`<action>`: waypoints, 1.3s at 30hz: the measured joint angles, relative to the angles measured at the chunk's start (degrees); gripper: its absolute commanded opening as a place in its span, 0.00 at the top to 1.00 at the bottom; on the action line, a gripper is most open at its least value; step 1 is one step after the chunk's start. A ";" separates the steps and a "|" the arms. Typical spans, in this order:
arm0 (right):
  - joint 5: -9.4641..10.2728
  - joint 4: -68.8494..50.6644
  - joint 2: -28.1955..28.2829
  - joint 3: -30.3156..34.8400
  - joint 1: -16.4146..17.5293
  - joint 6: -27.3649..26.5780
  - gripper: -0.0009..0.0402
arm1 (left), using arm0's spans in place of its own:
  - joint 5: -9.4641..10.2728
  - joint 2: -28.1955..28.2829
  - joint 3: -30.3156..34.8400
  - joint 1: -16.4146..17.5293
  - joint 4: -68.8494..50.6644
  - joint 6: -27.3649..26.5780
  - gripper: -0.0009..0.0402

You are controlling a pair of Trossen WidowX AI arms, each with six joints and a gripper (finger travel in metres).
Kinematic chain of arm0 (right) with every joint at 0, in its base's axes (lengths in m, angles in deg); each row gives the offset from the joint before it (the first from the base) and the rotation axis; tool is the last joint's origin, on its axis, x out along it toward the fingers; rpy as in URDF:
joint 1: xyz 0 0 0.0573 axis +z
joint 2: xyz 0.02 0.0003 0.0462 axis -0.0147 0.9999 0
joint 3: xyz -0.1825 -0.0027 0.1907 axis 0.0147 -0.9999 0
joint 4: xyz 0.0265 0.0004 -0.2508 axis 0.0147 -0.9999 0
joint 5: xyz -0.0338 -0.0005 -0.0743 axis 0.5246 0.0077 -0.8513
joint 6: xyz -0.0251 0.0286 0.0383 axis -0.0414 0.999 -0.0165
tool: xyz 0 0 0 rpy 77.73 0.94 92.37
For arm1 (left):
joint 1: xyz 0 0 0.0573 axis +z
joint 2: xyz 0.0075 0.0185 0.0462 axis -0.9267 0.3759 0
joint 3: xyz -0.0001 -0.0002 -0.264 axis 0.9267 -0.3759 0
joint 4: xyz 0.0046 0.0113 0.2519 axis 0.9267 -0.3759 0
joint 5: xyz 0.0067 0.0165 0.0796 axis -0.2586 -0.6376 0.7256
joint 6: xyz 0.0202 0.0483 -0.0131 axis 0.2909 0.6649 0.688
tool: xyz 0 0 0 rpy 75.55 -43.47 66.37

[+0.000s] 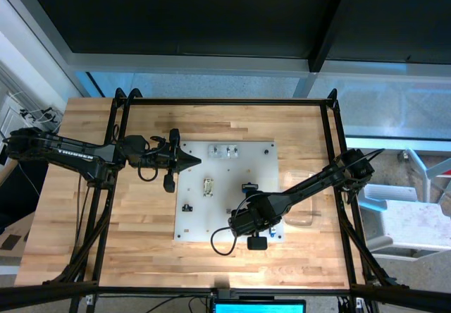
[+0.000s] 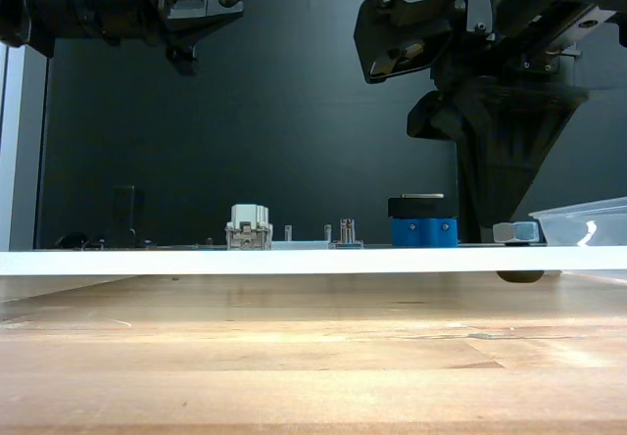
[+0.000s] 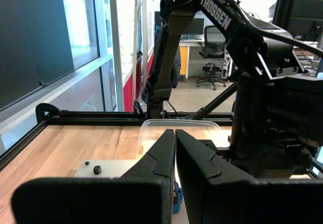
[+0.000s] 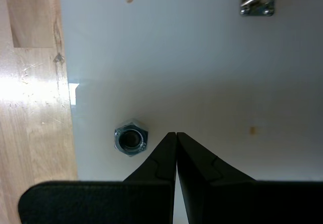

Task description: Pick the M12 fastener and fasten on the M12 threads

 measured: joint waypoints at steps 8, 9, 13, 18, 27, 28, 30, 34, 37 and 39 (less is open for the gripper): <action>4.24 0.48 0.02 -0.39 0.22 -0.22 0.98 | 0.00 0.02 -0.02 0.00 -0.02 0.00 0.98; 6.97 0.04 0.02 -0.42 0.09 -0.59 0.98 | 0.02 0.02 -0.02 0.00 0.00 0.00 0.98; 16.52 -1.57 -0.17 -0.07 0.26 -1.60 0.98 | 0.02 0.02 -0.02 0.00 -0.02 -0.02 0.98; 16.20 -2.80 -1.20 0.26 0.00 -1.60 0.98 | 0.02 0.04 0.00 0.00 -0.04 0.00 0.98; 5.73 -3.10 -2.75 0.26 0.09 -0.02 0.98 | 0.00 0.04 0.00 0.00 -0.02 -0.02 0.98; 3.98 -3.02 -2.80 0.26 0.04 0.04 0.98 | 0.02 0.04 -0.02 0.00 -0.04 0.00 0.98; 1.03 -2.78 -2.84 0.26 0.09 0.04 0.98 | 0.00 0.04 0.00 0.00 -0.02 0.00 0.98; -0.92 -0.98 -2.36 0.20 0.22 0.04 0.98 | 0.00 0.04 0.00 0.00 -0.02 0.00 0.98; -0.96 -0.07 -1.22 0.13 0.09 0.02 0.98 | 0.02 0.04 0.00 0.00 -0.02 0.00 0.98; -0.96 0.52 -0.66 0.13 0.07 0.02 0.98 | 0.02 0.04 -0.02 0.00 -0.02 -0.02 0.98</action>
